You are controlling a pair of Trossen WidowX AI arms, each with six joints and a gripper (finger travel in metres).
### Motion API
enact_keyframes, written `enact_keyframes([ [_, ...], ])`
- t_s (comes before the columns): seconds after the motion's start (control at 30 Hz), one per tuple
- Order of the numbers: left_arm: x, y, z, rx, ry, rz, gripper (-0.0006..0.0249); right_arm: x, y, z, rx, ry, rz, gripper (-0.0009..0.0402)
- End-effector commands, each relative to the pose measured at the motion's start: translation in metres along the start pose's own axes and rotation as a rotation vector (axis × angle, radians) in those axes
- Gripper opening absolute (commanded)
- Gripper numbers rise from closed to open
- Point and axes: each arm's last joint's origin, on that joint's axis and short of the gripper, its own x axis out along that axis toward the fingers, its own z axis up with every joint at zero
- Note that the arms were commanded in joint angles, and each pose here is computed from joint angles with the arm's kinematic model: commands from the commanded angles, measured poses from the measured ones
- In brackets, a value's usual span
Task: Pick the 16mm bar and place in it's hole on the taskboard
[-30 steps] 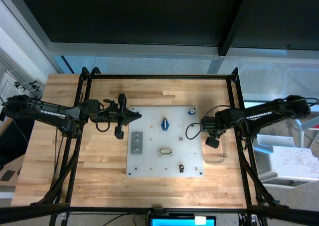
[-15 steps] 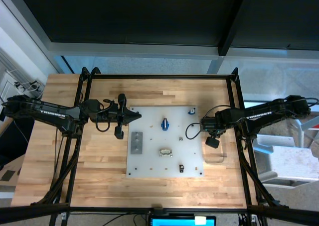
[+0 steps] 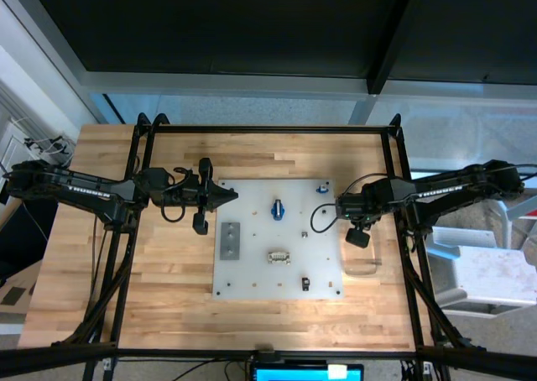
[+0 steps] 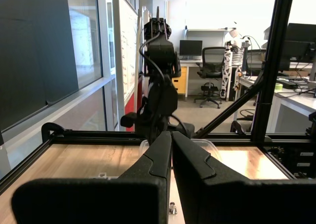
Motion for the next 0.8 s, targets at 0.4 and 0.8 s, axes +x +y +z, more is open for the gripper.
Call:
enact_keyframes([
  [0.4, 0.0, 0.0, 0.0, 0.0, 0.0, 0.0, 0.0, -0.012, 0.011, -0.007, -0.131, -0.017, 0.017, 0.0],
  [0.8, 0.0, 0.0, 0.0, 0.0, 0.0, 0.0, 0.0, -0.024, 0.026, -0.024, -0.351, -0.034, 0.09, 0.0],
])
